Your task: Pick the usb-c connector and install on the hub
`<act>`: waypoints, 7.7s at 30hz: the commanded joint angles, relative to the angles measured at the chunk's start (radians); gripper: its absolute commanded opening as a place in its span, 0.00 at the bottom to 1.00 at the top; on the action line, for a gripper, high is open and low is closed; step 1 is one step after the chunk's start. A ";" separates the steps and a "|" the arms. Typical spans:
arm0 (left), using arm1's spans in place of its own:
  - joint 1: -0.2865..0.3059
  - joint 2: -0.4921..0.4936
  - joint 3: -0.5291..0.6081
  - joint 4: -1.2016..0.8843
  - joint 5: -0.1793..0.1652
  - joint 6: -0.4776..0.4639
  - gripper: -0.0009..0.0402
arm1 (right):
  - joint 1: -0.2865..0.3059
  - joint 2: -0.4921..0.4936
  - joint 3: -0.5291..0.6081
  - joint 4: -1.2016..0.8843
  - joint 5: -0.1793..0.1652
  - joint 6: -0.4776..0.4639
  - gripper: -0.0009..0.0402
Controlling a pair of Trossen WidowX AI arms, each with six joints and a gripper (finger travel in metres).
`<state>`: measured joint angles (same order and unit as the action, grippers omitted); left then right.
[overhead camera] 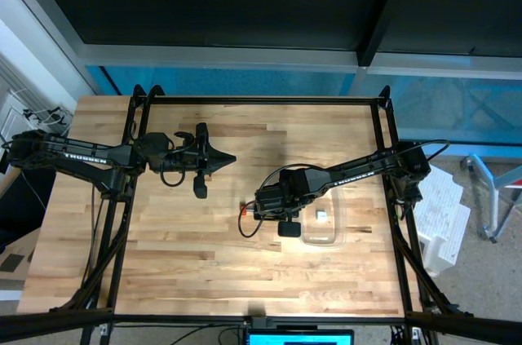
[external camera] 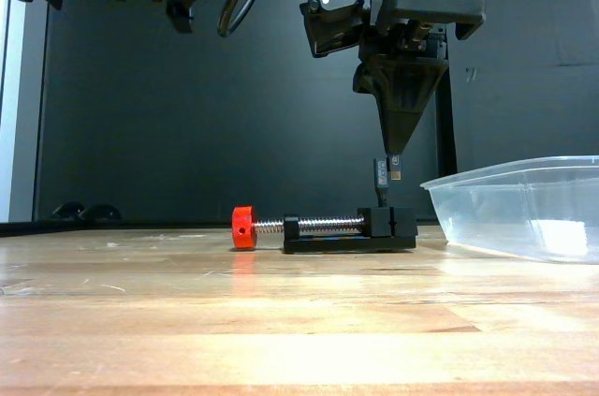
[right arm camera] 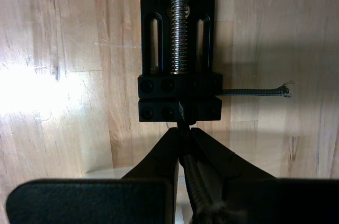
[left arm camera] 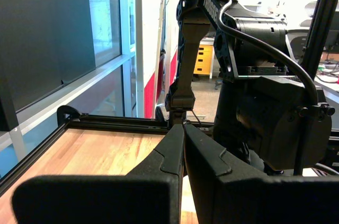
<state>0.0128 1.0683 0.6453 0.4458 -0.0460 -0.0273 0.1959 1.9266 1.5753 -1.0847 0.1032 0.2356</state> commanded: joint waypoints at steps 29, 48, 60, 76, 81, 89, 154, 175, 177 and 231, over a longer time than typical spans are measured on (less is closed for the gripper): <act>0.000 0.000 0.000 0.000 0.000 0.000 0.02 | 0.000 0.000 -0.045 0.076 0.002 -0.001 0.02; 0.000 0.000 0.000 0.000 0.000 0.000 0.02 | 0.000 0.000 -0.045 0.076 0.002 -0.001 0.02; 0.000 0.000 0.000 0.000 0.000 0.000 0.02 | 0.000 0.000 -0.045 0.072 0.002 -0.002 0.02; 0.000 0.000 0.000 0.000 0.000 0.000 0.02 | 0.000 0.000 -0.045 0.071 0.002 -0.008 0.02; 0.000 0.000 0.000 0.000 0.000 0.000 0.02 | 0.000 -0.005 -0.045 0.064 0.002 -0.008 0.02; 0.000 0.000 0.000 0.000 0.000 0.000 0.02 | 0.000 -0.037 -0.045 0.051 0.002 -0.008 0.02; 0.000 0.000 0.000 0.000 0.000 0.000 0.02 | -0.014 -0.071 0.008 0.028 -0.001 -0.068 0.02; 0.000 0.000 0.000 0.000 0.000 0.000 0.02 | -0.012 -0.056 0.002 0.042 0.000 -0.035 0.02; 0.000 0.000 0.000 0.000 0.000 0.000 0.02 | -0.012 -0.056 0.001 0.047 0.002 -0.034 0.02; 0.000 0.000 0.000 0.000 0.000 0.000 0.02 | -0.010 -0.058 -0.015 0.055 0.001 -0.009 0.02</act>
<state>0.0128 1.0683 0.6449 0.4458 -0.0456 -0.0269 0.1860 1.8690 1.5597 -1.0302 0.1043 0.2264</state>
